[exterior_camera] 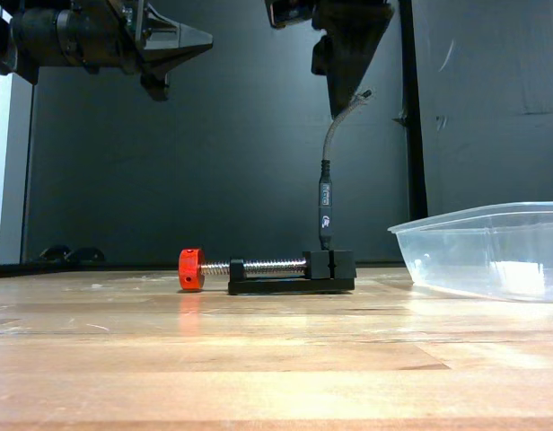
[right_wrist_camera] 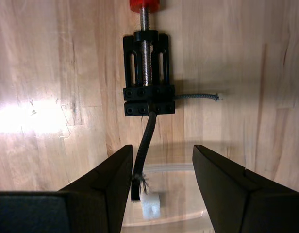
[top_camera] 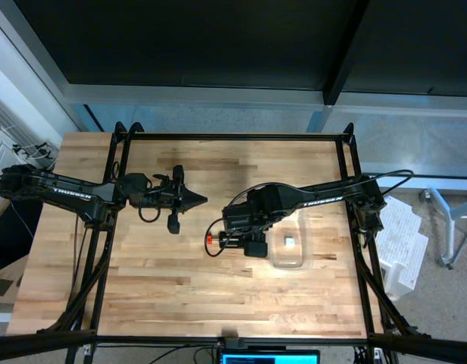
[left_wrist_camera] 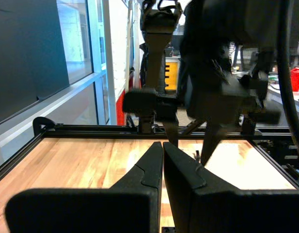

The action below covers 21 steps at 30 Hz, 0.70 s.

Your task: Pick the USB-C connector and install on taskboard

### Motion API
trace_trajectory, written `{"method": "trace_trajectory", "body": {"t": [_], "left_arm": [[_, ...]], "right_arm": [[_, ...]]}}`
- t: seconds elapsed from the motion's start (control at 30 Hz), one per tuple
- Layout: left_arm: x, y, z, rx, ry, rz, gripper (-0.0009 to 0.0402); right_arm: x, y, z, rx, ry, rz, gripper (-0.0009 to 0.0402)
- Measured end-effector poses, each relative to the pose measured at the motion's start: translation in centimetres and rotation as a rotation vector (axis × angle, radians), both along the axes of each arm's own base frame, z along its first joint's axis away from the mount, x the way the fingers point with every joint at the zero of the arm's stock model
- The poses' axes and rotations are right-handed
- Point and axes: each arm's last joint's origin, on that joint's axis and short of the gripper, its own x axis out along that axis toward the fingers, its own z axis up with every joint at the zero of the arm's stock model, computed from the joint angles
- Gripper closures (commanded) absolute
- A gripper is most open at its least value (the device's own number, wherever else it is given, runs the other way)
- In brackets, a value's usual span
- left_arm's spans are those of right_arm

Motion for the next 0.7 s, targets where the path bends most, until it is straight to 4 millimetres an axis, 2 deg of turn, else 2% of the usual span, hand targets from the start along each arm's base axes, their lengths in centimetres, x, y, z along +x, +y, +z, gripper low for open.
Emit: {"method": "trace_trajectory", "body": {"t": [0.13, 0.27, 0.57, 0.7], "left_arm": [[0.0, 0.0, 0.0, 0.000, 0.000, 0.000, 0.0393], [0.0, 0.0, 0.0, 0.000, 0.000, 0.000, 0.0393], [0.0, 0.0, 0.0, 0.000, 0.000, 0.000, 0.0393], [0.0, 0.0, 0.0, 0.000, 0.000, 0.000, 0.0393]], "right_arm": [[-1.0, -0.8, 2.0, 0.011, -0.148, 0.017, 0.0265], [-2.2, -2.1, 2.9, 0.016, -0.280, 0.017, 0.0300], [-6.0, -4.7, 3.1, 0.021, -0.543, -0.025, 0.0396], [-7.4, -5.3, 2.8, 0.012, -0.644, -0.021, 0.0389]]}}
